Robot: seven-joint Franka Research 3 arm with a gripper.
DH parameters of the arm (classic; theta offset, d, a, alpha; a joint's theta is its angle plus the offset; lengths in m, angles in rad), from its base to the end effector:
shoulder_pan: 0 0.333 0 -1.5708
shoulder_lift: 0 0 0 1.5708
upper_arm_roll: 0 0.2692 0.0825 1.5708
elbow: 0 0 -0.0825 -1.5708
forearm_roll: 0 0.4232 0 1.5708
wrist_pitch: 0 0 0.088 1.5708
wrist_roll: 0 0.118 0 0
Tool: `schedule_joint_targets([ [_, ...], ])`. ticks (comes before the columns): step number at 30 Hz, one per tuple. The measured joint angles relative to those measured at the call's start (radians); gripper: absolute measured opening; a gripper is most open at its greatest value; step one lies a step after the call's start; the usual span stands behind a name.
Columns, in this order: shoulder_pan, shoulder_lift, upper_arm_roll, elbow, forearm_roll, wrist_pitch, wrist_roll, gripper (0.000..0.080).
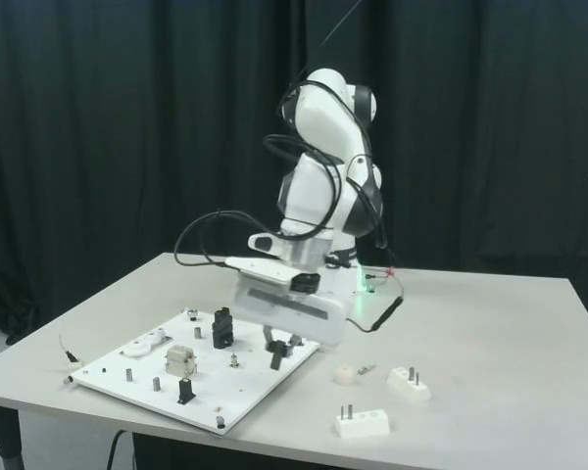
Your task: Insert square peg 4.
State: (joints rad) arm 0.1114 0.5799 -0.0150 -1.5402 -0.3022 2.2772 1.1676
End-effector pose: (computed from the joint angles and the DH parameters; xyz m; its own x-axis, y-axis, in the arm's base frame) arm 0.7242 0.0615 0.2610 0.6008 -0.7443 0.2916 -0.7748 -0.6320 -0.0167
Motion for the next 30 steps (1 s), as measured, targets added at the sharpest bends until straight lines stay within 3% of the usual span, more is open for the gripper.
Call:
schedule_joint_targets([
  [10, -0.033, 0.038, 0.001, 0.062, -0.002, -0.050, 0.232, 0.0155],
  [23, -0.044, 0.040, 0.001, 0.073, -0.002, -0.118, 0.609, 0.0155],
  [30, -0.061, 0.048, 0.001, 0.073, -0.002, -0.123, 0.790, 0.0155],
])
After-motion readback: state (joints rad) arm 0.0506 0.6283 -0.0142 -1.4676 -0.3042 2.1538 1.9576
